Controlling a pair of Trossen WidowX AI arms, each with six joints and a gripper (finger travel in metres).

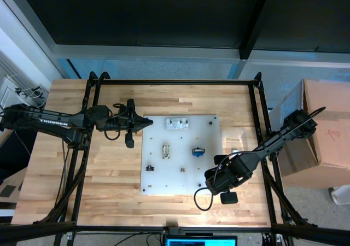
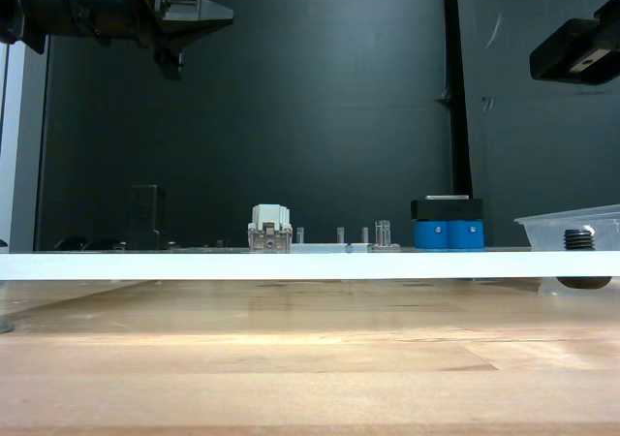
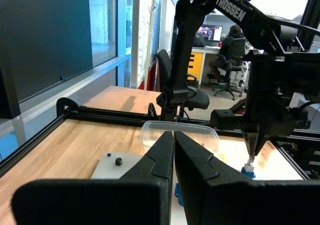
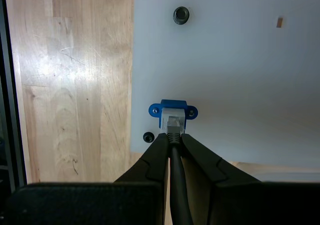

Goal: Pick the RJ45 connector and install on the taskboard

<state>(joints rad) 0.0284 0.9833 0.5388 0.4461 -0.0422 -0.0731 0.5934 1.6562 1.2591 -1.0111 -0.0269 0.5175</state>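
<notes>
Seemingly light, brittle clear plastic RJ45 connector (image 4: 173, 122) pinched at cable end by right gripper (image 4: 172, 137) above blue plastic socket (image 4: 172, 106); left gripper (image 1: 146, 123) pressed together, well apart.

Left gripper (image 3: 173, 137) closed aloft; right gripper (image 4: 173, 136) apparently pinching RJ45 connector (image 4: 173, 122).
</notes>
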